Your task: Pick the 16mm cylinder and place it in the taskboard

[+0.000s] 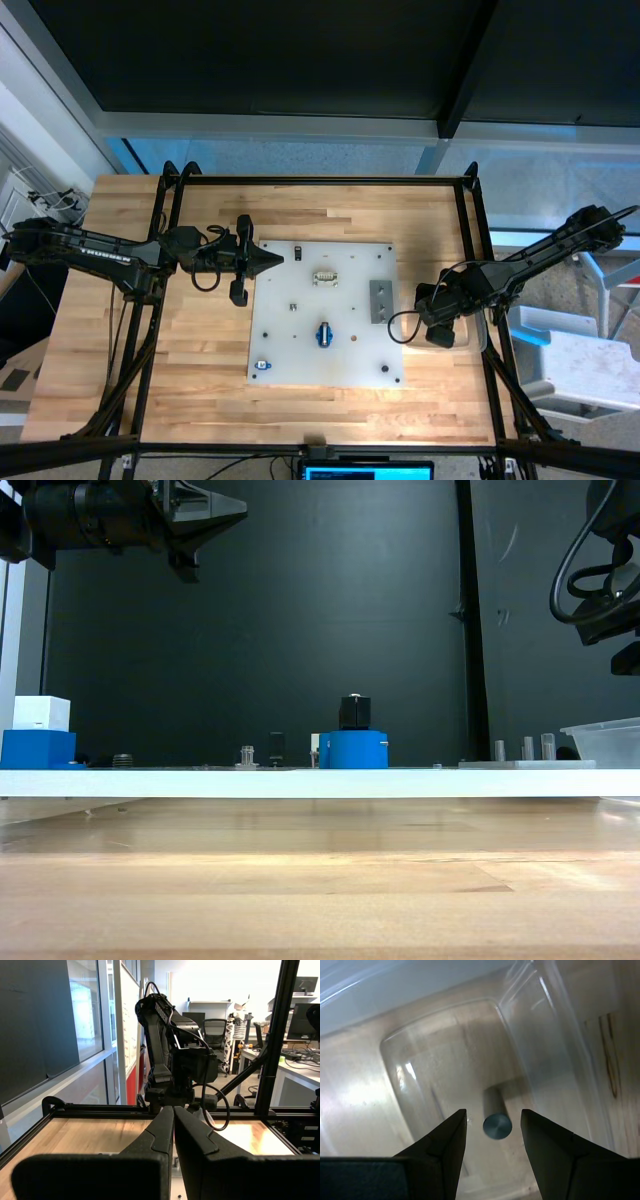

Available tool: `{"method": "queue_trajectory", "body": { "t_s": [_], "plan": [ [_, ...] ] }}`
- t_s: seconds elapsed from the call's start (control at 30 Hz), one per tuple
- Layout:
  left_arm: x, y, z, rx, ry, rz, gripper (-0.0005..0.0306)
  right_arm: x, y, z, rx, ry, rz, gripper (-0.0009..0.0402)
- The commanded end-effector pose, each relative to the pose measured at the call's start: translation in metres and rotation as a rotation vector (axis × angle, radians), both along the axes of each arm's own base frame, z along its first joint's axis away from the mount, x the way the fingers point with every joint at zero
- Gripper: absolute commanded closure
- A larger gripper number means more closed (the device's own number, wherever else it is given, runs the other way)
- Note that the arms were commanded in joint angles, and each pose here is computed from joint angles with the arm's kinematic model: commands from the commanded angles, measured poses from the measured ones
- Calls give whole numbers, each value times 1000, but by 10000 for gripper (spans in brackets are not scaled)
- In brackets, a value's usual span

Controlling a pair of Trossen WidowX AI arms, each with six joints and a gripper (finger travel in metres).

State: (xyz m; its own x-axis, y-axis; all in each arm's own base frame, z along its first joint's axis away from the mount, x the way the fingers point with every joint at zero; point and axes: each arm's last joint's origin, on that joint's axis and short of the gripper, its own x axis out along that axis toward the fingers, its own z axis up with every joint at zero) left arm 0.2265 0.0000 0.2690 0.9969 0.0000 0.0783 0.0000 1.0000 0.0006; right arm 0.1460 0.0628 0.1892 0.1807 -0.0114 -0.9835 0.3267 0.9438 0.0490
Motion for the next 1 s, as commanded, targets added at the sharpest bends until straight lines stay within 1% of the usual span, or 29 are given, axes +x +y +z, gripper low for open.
{"method": "queue_trajectory", "body": {
  "t_s": [0.03,0.3,0.6,1.0],
  "plan": [
    [0,0,0,0,0,0,300,-1,0,-2,-1,6,-4,248],
    [0,0,0,0,0,0,300,-1,0,-8,4,-5,-16,248],
    [0,0,0,0,0,0,300,-2,0,-13,-3,-15,-20,249],
    [0,0,0,0,0,0,300,-4,-1,-19,0,-17,-19,254]
  ]
}}
